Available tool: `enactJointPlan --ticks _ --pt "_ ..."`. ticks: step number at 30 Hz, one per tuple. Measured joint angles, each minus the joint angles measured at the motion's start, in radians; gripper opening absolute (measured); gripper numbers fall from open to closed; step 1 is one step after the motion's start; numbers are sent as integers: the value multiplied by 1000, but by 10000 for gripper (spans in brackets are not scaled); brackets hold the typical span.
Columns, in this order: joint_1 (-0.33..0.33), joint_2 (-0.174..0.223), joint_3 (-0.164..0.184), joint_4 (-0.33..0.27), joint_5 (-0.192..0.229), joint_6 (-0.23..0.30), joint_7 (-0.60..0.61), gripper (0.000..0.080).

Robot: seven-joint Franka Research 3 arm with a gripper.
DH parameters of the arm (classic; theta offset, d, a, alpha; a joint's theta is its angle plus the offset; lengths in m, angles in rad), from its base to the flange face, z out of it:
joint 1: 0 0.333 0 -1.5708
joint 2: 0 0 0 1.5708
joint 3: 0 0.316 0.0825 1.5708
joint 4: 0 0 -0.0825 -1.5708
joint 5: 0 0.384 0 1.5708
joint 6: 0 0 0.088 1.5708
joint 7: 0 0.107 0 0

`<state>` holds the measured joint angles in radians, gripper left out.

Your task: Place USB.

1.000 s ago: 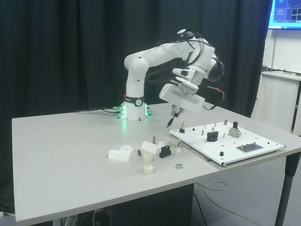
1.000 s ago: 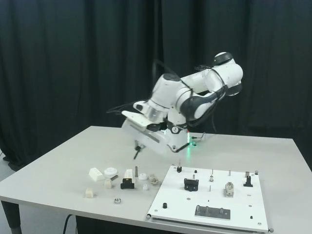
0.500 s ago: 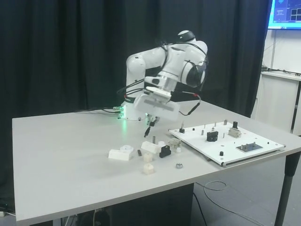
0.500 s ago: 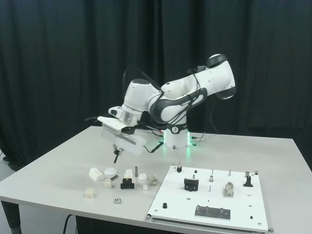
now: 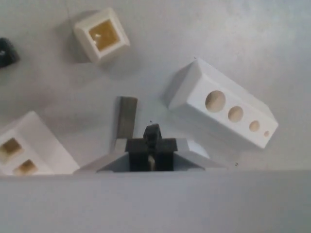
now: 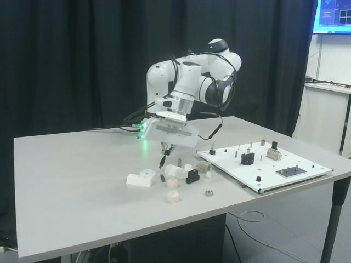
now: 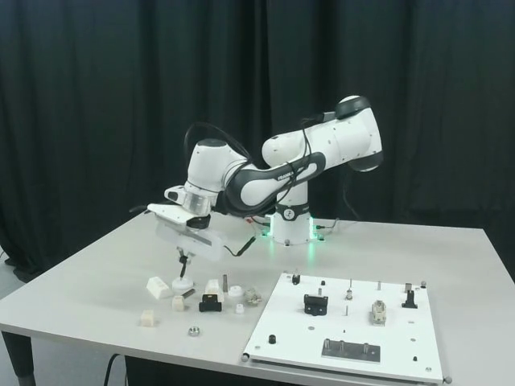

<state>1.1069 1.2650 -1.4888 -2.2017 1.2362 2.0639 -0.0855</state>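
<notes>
The USB plug (image 5: 126, 119) is a small grey metal piece lying flat on the table among the loose parts, seen as a dark sliver (image 6: 162, 178) in the first room view. My gripper (image 5: 152, 141) hangs just above it, a little to one side, and is not touching it. Its black fingers are shut together with nothing held. From the room, the gripper (image 6: 162, 163) (image 7: 183, 268) points down over the cluster of parts, left of the white board (image 6: 227, 163).
Around the plug lie a white block with several round holes (image 5: 223, 116), a white hollow cube (image 5: 101, 34), a white two-slot block (image 5: 24, 145) and a black part (image 5: 6, 51). The white board (image 7: 282, 322) carries pegs and sockets. A nut (image 6: 209, 192) lies near the front edge.
The arm swung from above the board's near corner leftward over the loose parts, and the gripper dropped closer to the table.
</notes>
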Motion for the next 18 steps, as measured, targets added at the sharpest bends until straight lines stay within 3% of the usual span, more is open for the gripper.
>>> enactJointPlan --ticks 11,12,18 --pt "-29 2 29 -5 43 0 -33 25" --pt "-30 3 30 -5 46 0 -35 183" --pt "-32 8 29 -6 53 0 -36 183"
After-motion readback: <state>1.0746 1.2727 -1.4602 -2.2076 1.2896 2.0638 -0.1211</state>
